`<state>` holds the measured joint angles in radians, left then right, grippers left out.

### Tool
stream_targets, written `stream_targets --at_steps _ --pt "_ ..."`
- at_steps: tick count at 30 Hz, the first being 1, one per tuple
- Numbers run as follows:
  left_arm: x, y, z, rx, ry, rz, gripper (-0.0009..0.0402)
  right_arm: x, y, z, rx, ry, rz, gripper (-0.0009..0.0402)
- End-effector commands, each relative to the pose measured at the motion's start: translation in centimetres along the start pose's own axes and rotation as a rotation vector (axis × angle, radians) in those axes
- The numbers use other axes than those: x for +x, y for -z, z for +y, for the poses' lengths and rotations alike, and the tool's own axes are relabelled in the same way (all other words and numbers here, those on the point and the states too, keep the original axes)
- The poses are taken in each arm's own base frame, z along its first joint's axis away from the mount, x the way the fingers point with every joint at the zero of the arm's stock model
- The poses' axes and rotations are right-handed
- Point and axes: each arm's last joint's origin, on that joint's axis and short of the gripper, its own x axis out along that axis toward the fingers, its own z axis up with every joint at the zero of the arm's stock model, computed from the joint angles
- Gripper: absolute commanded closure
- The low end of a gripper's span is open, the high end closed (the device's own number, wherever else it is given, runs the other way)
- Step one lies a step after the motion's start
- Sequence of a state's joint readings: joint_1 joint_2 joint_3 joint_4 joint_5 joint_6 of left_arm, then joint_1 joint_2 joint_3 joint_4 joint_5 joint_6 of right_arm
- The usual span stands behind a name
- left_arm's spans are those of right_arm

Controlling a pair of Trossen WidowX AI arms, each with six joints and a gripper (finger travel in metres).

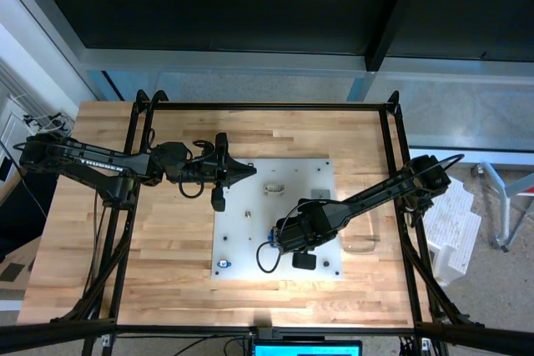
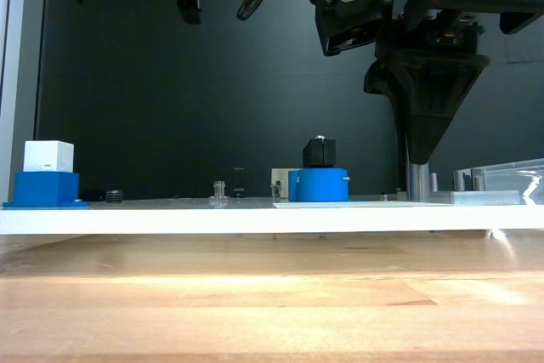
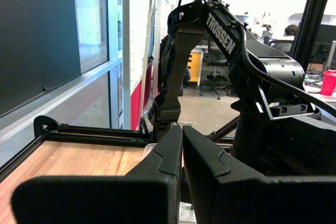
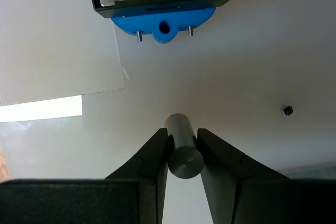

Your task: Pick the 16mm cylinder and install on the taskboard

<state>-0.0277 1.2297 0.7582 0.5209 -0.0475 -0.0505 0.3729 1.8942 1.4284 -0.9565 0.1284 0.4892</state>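
Item: right gripper (image 4: 182, 136), pointing down over the taskboard (image 4: 262, 51), clenched on the 16mm cylinder (image 4: 181, 148); cylinder silvery-grey, upright, pinched at its sides between the two black fingers (image 4: 155, 153); its flat upper end faces the wrist camera, its lower end reaches the board's surface just below the fingertips; whether that end sits in a hole or only rests on the plate cannot be told. Ahead of the gripper on the board: a blue connector fitting (image 4: 163, 22) carrying a multi-pin socket in a black frame, apart from the cylinder; off to one side of the fingers, a small dark screw head (image 4: 286, 110). In the low view, to the left of the right gripper: a blue round fitting (image 2: 320, 185) with a black cap (image 2: 319, 152), near; further left and well apart, a blue block (image 2: 46, 190) topped by a white cube (image 2: 48, 156); to the gripper's right, the wall of a clear tray (image 2: 510, 172). Item: left gripper (image 3: 182, 129), held high over the board's far left corner, pointing level toward the right arm (image 3: 220, 40); fingers pressed together with nothing between them; well apart from the cylinder. Support: wooden table (image 1: 125, 273), beneath the board and both arms.
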Motion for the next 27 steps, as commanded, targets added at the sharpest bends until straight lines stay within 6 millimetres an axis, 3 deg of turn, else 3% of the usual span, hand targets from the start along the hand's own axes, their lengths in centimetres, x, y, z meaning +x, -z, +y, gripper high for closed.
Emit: stream_targets --at_steps 1,16,27 --pt "0.01 0.01 0.0 0.0 0.0 0.0 0.0392 0.0 -0.01 0.01 0.0 0.0 -0.001 0.0393" --pt "0.01 0.01 0.0 0.0 0.0 0.0 0.0392 0.0 -0.02 0.02 0.0 0.0 -0.003 0.0389" --pt "0.01 0.01 0.0 0.0 0.0 0.0 0.0392 -0.01 -0.02 0.04 0.0 -0.001 -0.004 0.0308"
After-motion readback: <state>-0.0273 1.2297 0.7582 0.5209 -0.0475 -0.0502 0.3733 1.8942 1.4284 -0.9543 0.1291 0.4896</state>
